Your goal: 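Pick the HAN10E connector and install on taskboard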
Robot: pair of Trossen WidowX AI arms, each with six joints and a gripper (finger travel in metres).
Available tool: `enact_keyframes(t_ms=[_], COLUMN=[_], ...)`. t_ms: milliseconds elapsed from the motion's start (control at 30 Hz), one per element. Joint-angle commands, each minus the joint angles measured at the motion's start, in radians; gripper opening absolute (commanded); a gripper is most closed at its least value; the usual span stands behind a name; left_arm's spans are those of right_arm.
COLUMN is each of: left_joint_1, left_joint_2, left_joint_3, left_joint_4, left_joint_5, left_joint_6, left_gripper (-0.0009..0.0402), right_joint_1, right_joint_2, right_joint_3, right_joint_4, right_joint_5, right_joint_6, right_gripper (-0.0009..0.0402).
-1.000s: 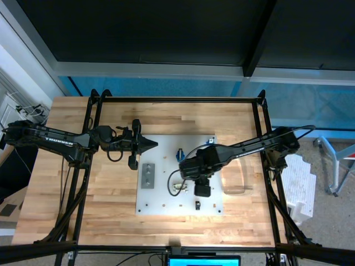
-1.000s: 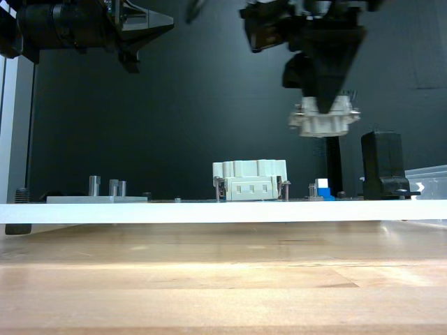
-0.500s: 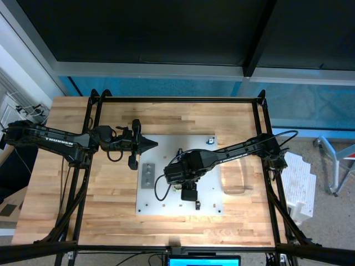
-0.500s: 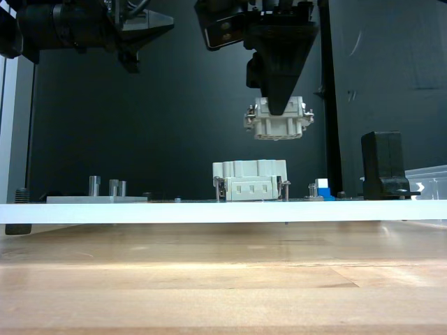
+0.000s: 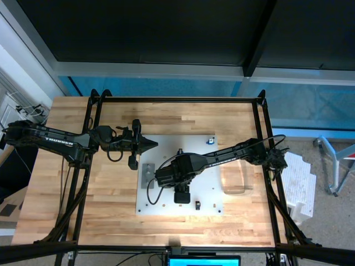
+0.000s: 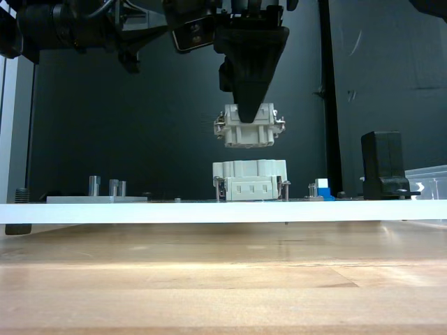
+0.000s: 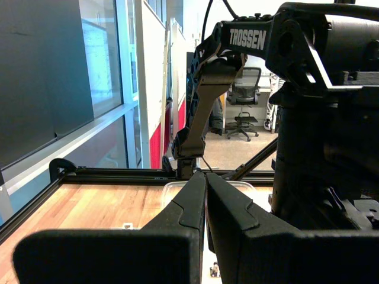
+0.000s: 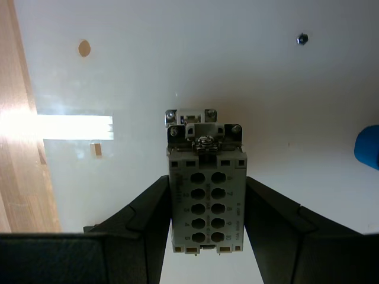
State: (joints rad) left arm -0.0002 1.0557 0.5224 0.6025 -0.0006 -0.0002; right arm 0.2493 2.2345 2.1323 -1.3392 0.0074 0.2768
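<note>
While I watch from my station, the wooden table (image 5: 83,210) carries the taskboard (image 5: 161,208), a white plate lying directly beneath the right gripper (image 6: 246,118), which hangs over the board's middle and points straight down. The left gripper (image 5: 150,144) sits high by the board's far corner on the left-arm side, well apart from the right gripper, its fingers pressed together with nothing between them. A clear plastic tray (image 5: 234,178) lies off the board's edge on the right-arm side of the right gripper. Clamped between the right gripper's fingers (image 8: 145,207) is the HAN10E connector (image 6: 249,130), held level by its two long sides, with a face of two rows of round holes turned toward the wrist camera. Straight below it a matching pale housing (image 6: 250,181) stands on the board. The low view shows a clear gap between the two, so they are closely lined up but not touching. A grey metal block (image 5: 148,175) lies on the board near the right gripper, on its left-arm side. A black fitting (image 6: 382,166) stands upright on the gripper's right-arm side, and a small blue part (image 6: 322,188) sits between that fitting and the pale housing.
</note>
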Motion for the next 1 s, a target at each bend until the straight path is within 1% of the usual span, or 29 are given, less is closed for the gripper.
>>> enact_keyframes(t_ms=[33, 333, 433, 900, 1000], left_joint_1=[0.0, 0.0, 0.0, 0.0, 0.0], left_joint_2=[0.0, 0.0, 0.0, 0.0, 0.0], left_joint_3=[0.0, 0.0, 0.0, 0.0, 0.0], left_joint_4=[0.0, 0.0, 0.0, 0.0, 0.0], left_joint_5=[0.0, 0.0, 0.0, 0.0, 0.0], left_joint_6=[0.0, 0.0, 0.0, 0.0, 0.0], left_gripper=[0.0001, 0.0001, 0.0001, 0.0001, 0.0001], right_joint_1=[0.0, 0.007, 0.013, 0.021, 0.021], right_joint_2=[0.001, 0.001, 0.001, 0.001, 0.001], right_joint_3=[-0.01, -0.03, -0.035, -0.079, -0.079], right_joint_4=[0.006, 0.029, 0.035, 0.08, 0.083], right_joint_5=[0.001, 0.002, 0.012, 0.012, 0.021], right_joint_6=[0.002, -0.002, -0.002, -0.002, -0.002], right_gripper=[0.0028, 0.0027, 0.0028, 0.0028, 0.0028])
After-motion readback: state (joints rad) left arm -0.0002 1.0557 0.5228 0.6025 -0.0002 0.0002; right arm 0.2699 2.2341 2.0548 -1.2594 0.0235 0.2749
